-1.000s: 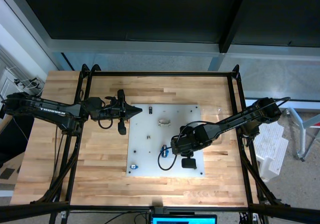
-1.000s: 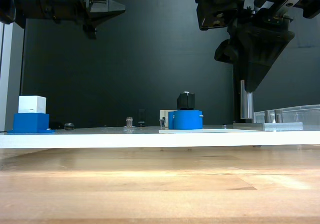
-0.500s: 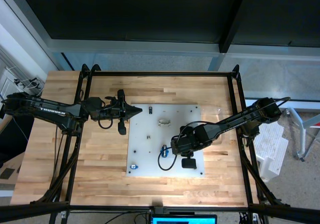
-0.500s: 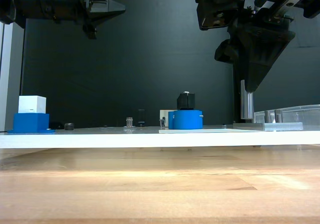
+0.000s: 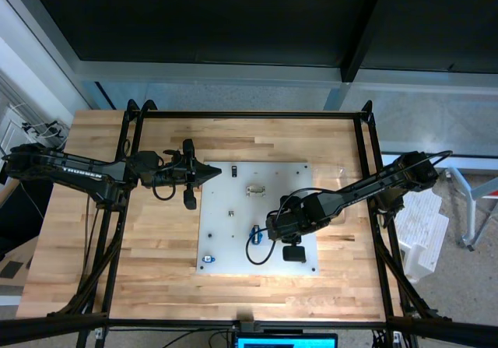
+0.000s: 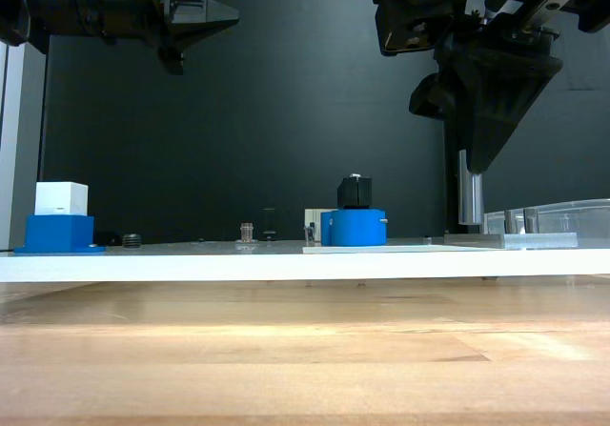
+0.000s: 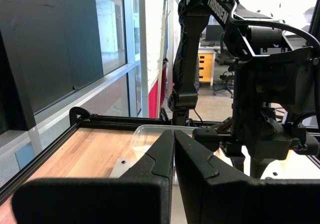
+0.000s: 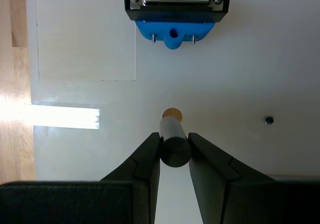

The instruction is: Remove the 16mm cylinder and place in the container

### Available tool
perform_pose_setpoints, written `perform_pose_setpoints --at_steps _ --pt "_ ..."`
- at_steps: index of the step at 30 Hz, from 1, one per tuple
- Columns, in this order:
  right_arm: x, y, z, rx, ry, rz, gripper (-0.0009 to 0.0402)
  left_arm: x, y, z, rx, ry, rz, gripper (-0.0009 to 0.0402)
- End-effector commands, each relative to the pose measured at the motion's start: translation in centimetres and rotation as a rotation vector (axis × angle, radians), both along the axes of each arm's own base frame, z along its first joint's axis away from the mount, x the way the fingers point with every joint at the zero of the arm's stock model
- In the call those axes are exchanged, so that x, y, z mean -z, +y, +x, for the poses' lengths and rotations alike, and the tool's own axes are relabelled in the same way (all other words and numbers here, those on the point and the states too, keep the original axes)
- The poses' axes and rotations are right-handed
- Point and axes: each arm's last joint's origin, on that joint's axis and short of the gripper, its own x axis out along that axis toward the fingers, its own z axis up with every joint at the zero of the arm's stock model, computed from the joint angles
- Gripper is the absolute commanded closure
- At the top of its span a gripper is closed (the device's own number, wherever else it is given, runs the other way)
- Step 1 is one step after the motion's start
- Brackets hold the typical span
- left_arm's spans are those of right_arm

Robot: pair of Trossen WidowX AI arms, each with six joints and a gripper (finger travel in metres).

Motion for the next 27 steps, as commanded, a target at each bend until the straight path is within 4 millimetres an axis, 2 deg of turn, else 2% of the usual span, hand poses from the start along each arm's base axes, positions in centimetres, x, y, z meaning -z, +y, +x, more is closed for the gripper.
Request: perform_pose_setpoints --at_steps 1,5,11,18,27 --pt "-0.8 -0.5 -0.4 0.012 -0.021 0.007 0.0393 0.0 0.0 0.0 0.0 0.0 0.0 0.0393" --pt "-2.3 -1.8 -1.3 0.039 -0.063 0.02 0.0393 0.0 0.0 0.0 0.0 0.0 0.0 0.0393" --pt "-3.1 -3.6 -3.7 0.08 -0.061 0.011 0.0393 0.0 0.0 0.0 0.0 0.0 0.0 0.0393" --pt "-3.4 -6.0 -7.5 0.142 -0.036 -0.018 0.0393 0.0 0.0 0.0 0.0 0.0 0.0 0.0393" --pt "-2.9 -7.6 -11.7 0.192 0.021 -0.034 0.0393 0.0 0.0 0.0 0.0 0.0 0.0 0.0393"
